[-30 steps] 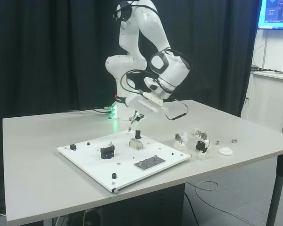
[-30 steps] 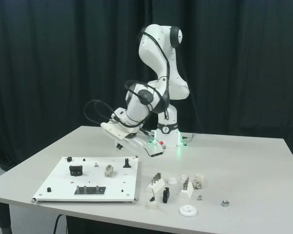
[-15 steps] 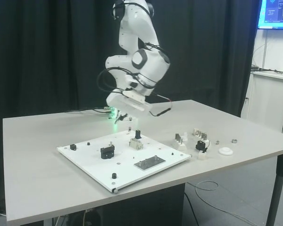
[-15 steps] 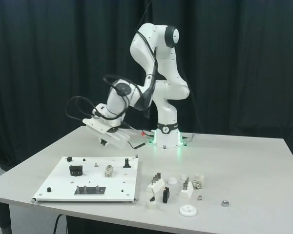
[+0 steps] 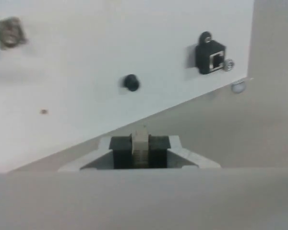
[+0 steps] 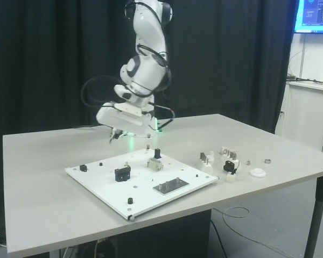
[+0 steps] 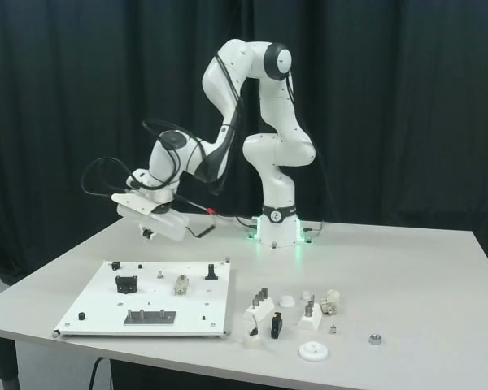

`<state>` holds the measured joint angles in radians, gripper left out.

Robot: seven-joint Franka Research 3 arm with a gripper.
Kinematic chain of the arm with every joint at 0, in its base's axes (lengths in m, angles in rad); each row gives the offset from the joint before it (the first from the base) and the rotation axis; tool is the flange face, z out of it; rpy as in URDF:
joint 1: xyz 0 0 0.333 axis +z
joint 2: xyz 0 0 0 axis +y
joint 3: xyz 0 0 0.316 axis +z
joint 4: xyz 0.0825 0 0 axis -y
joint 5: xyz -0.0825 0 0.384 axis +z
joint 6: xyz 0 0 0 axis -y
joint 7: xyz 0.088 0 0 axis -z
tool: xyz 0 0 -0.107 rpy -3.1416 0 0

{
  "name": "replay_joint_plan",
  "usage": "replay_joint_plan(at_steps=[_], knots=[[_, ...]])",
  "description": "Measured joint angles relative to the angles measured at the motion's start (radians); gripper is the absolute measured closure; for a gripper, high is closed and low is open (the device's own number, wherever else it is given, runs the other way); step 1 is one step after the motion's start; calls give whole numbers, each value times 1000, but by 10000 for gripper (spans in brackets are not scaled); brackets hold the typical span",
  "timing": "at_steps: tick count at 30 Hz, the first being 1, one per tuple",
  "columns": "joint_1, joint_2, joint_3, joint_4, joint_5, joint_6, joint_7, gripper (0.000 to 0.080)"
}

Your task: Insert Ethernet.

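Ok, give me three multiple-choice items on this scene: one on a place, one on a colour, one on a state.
1. Where is the gripper?
A) in the air by the white board's corner nearest the Ethernet socket
B) pressed onto the board's middle
C) inside the socket

2. What colour is the socket's housing?
A) white
B) green
C) black

3. The socket's port is:
A) empty
B) holding a plug
C) covered by the gripper

Answers: 1 A, both room views show it hanging clear of the board at that corner. 2 C, the wrist view shows a black block. 3 A, the wrist view shows an open port with nothing in it.
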<state>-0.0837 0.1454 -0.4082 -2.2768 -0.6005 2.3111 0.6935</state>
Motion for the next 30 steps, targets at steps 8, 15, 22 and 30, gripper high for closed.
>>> replay_joint_plan(at_steps=[8, 15, 22, 30], knots=[[-2, 7, -110, -33, 28, 137, -167, 737], [-4, 26, -186, -53, 101, 248, -323, 737], [-15, 66, -224, -52, 218, 332, -481, 737], [-35, 118, -226, -36, 328, 386, -607, 737]])
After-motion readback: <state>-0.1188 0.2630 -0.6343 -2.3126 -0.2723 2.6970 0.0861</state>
